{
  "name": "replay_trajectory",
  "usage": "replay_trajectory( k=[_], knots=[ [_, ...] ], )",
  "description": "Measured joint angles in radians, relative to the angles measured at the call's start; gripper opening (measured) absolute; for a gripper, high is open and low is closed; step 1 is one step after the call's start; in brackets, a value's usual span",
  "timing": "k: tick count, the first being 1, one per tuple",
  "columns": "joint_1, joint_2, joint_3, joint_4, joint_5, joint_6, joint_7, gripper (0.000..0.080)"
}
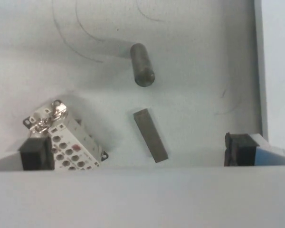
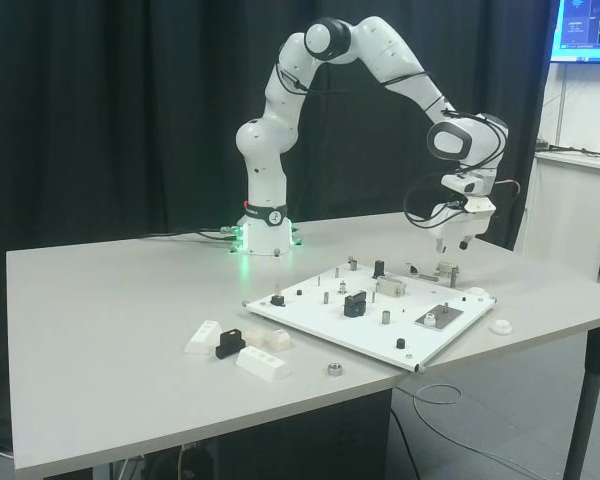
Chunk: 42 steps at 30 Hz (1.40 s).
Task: Remove round peg 4.
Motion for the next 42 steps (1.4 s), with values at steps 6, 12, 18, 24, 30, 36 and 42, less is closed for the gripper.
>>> replay_trajectory(
  k=[6,12,18,24,30,36,42],
  knots=[
    [0.000,-0.004,-0.005,0.000,0.000,-0.002,-0.003,0.0800],
    [0.000,-0.006,-0.011,0.000,0.000,-0.002,-0.011,0.0800],
    [0.000,-0.008,-0.017,0.001,-0.001,-0.003,-0.019,0.0800],
    [0.000,-0.008,-0.028,0.003,-0.019,-0.003,-0.023,0.0800],
    [0.000,-0.008,-0.052,0.006,-0.073,-0.003,-0.023,0.0800],
    [-0.008,-0.008,-0.082,0.013,-0.124,-0.003,-0.023,0.0800],
    [-0.042,-0.008,-0.094,0.026,-0.178,-0.003,-0.030,0.0800]
  ],
)
